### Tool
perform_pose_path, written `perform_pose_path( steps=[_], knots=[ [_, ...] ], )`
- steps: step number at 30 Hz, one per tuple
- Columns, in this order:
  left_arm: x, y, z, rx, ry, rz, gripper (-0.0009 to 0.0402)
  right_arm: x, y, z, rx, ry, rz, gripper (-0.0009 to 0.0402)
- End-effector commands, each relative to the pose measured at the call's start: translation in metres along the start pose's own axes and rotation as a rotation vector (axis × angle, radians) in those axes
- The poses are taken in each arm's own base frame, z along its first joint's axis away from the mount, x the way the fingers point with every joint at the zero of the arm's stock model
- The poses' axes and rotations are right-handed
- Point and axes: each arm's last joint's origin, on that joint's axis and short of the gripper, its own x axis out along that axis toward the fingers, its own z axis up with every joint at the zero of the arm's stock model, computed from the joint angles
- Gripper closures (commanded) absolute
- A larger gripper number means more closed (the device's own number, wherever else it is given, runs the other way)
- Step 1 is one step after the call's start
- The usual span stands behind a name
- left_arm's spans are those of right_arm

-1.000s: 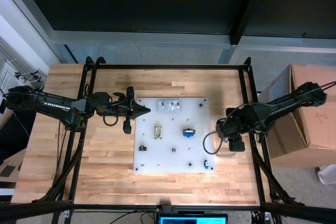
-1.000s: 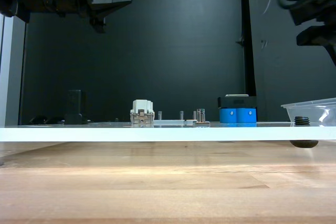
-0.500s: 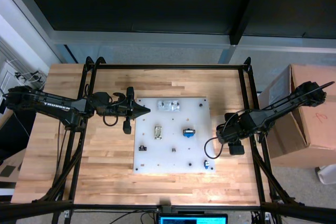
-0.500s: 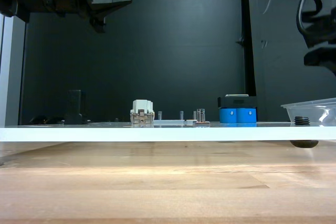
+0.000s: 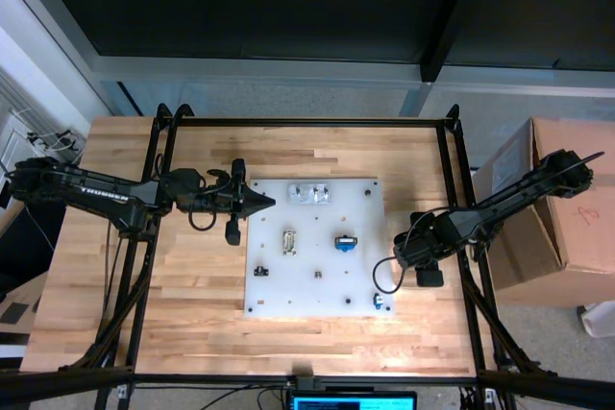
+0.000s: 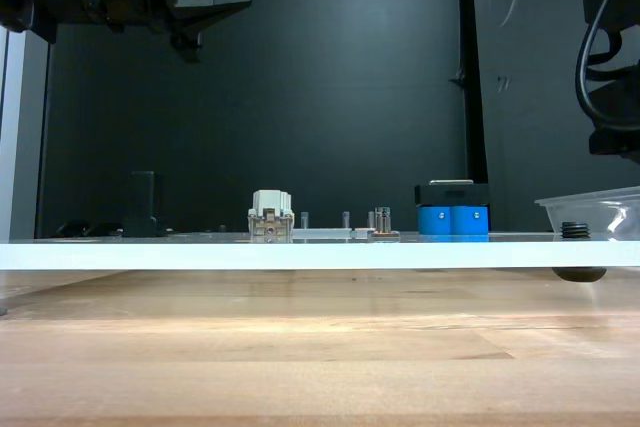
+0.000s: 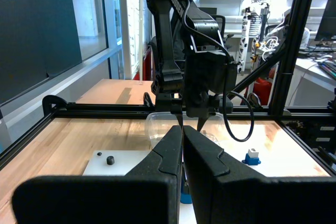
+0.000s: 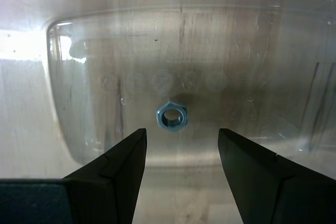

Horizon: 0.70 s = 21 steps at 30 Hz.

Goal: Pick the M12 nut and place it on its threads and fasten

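The small silver nut (image 8: pixel 171 117) lies free and flat on the floor of the clear tray (image 8: pixel 84 77). My right gripper (image 8: pixel 181 150) hangs above it, open, with one finger on each side of the nut and not touching it. In the high view the right gripper (image 5: pixel 407 254) sits just off the board's right edge and hides the tray. The black ribbed stud (image 6: pixel 574 231) stands bare, its ribs showing. My left gripper (image 5: pixel 263 202) is shut on nothing, raised over the board's left edge.
The white board (image 5: pixel 288 285) carries a blue block (image 5: pixel 344 243), a grey connector (image 5: pixel 288 240) and small posts. A cardboard box (image 5: pixel 562 208) stands off the table's right side. Black frame rails (image 5: pixel 307 123) run along the table's edges.
The right arm has moved nearer and slightly left over the tray, and its gripper has slid out of the low view. The left arm has not moved. The nut lies still.
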Motion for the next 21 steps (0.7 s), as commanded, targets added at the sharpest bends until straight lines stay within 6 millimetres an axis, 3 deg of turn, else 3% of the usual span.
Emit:
perform_pose_path(
  steps=[1, 12, 21],
  knots=[
    [0.0, 0.0, 0.0, 0.0, 0.0, 0.0, 0.0393, 0.004, 0.001, 0.0, 0.026, -0.013, 0.005, 0.0209],
    [0.0, 0.0, 0.0, 0.0, 0.0, 0.0, 0.0393, 0.013, 0.002, -0.005, 0.017, -0.011, 0.007, 0.0201],
    [0.0, 0.0, 0.0, 0.0, 0.0, 0.0, 0.0393, 0.024, 0.003, -0.009, 0.016, -0.024, 0.041, 0.0231]
  ],
)
